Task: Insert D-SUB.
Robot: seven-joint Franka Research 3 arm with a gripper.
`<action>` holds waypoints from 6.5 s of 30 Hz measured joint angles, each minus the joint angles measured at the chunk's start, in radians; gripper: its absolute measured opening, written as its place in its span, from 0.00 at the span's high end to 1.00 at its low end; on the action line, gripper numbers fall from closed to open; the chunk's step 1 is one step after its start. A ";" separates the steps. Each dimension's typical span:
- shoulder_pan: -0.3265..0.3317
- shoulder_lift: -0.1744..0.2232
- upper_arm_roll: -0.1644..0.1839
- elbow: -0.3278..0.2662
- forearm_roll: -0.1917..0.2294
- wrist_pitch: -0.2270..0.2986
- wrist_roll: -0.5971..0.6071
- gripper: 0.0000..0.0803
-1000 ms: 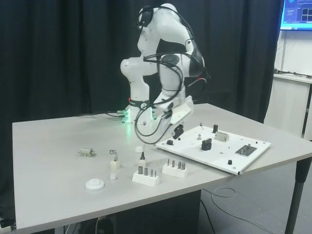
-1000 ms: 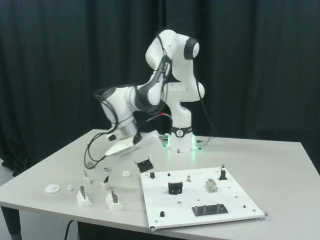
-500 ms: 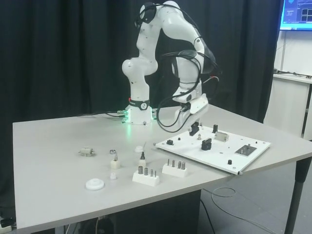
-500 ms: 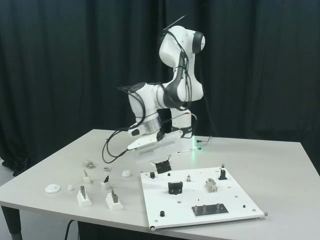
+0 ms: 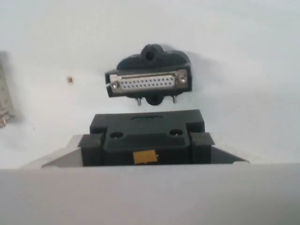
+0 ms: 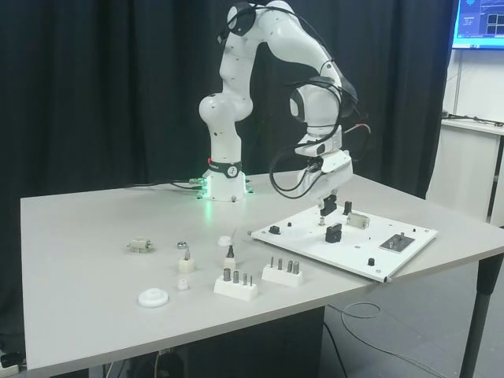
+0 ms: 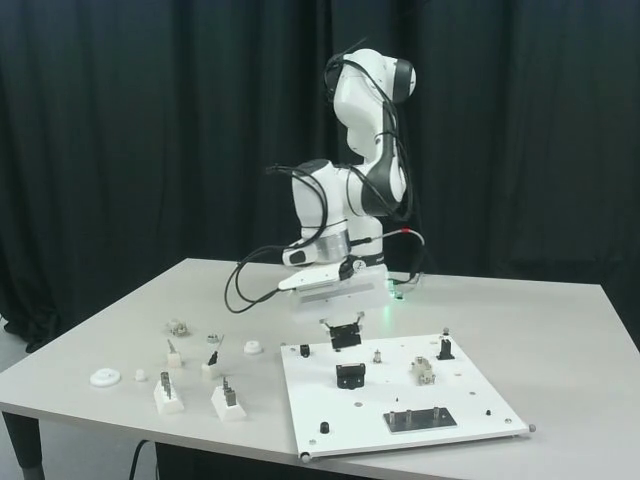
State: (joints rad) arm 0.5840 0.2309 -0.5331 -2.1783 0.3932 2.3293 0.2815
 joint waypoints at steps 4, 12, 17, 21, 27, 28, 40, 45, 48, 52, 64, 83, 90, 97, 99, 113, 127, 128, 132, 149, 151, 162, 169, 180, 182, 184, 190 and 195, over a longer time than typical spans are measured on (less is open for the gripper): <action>0.019 0.000 0.000 -0.003 -0.029 0.017 0.053 0.52; 0.049 0.002 0.000 -0.013 -0.088 0.048 0.143 0.52; 0.061 0.007 0.001 -0.016 -0.113 0.063 0.180 0.52; 0.068 0.014 0.001 -0.016 -0.121 0.074 0.199 0.52; 0.074 0.024 0.001 -0.016 -0.130 0.078 0.230 0.52; 0.075 0.025 0.001 -0.016 -0.130 0.078 0.234 0.52; 0.079 0.038 0.001 -0.014 -0.131 0.084 0.247 0.52; 0.079 0.042 0.001 -0.013 -0.132 0.087 0.247 0.52; 0.079 0.045 0.002 -0.012 -0.134 0.090 0.247 0.52; 0.079 0.049 0.003 -0.010 -0.139 0.094 0.247 0.52; 0.079 0.053 0.008 -0.008 -0.160 0.102 0.242 0.52; 0.072 0.078 0.008 0.011 -0.169 0.114 0.189 0.52; 0.070 0.081 0.008 0.012 -0.169 0.113 0.161 0.52; 0.070 0.084 0.008 0.014 -0.169 0.113 0.141 0.52; 0.070 0.085 0.008 0.016 -0.169 0.113 0.130 0.52; 0.065 0.091 0.014 0.025 -0.167 0.108 0.095 0.52; 0.056 0.100 0.014 0.042 -0.140 0.080 0.098 0.52; 0.055 0.101 0.014 0.044 -0.135 0.078 0.099 0.52; 0.050 0.102 0.014 0.048 -0.121 0.071 0.099 0.52; 0.045 0.105 0.014 0.051 -0.109 0.065 0.099 0.52; 0.045 0.105 0.015 0.051 -0.109 0.065 0.099 0.52; 0.048 0.105 0.015 0.051 -0.116 0.065 0.087 0.52; 0.051 0.105 0.017 0.052 -0.138 0.065 0.081 0.52; 0.051 0.105 0.024 0.053 -0.171 0.067 0.075 0.52; 0.051 0.105 0.026 0.053 -0.173 0.068 0.073 0.52; 0.051 0.105 0.027 0.053 -0.176 0.070 0.071 0.52; 0.051 0.106 0.028 0.053 -0.179 0.074 0.071 0.52; 0.051 0.106 0.028 0.053 -0.179 0.075 0.079 0.52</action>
State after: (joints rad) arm 0.6346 0.3367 -0.5054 -2.1253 0.2146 2.4040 0.3601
